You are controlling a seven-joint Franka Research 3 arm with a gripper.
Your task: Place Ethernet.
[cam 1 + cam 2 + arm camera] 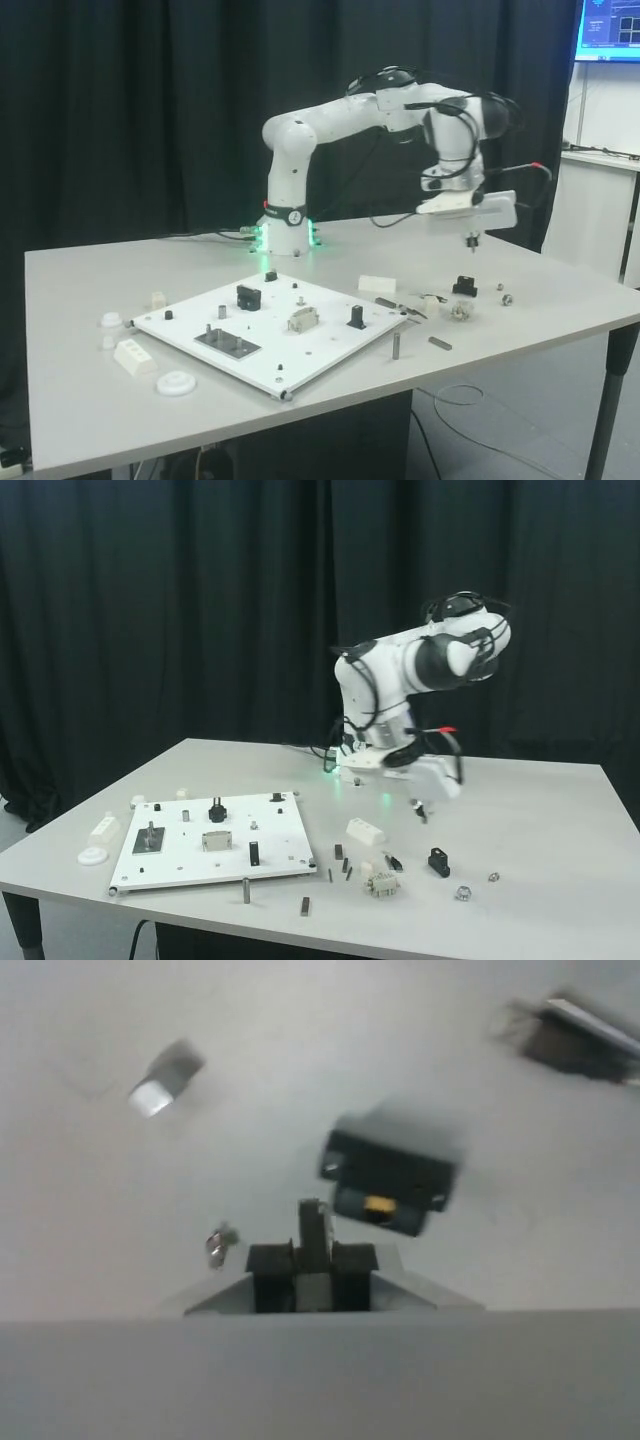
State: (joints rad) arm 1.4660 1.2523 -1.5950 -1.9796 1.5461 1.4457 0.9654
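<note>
My gripper hangs above the right part of the grey table, well off its surface, also seen as gripper and gripper. Its black fingers are shut on a small, narrow grey plug that sticks out between them. Below and just beyond the plug, a black block with a socket opening stands on the table; it shows as black block and black block. The white assembly board with several fixtures lies far to the left.
Around the black block lie a white block, a pale multi-pin connector, small metal nuts and short dark pins. A small metal nut lies near the fingers. White parts lie left of the board.
</note>
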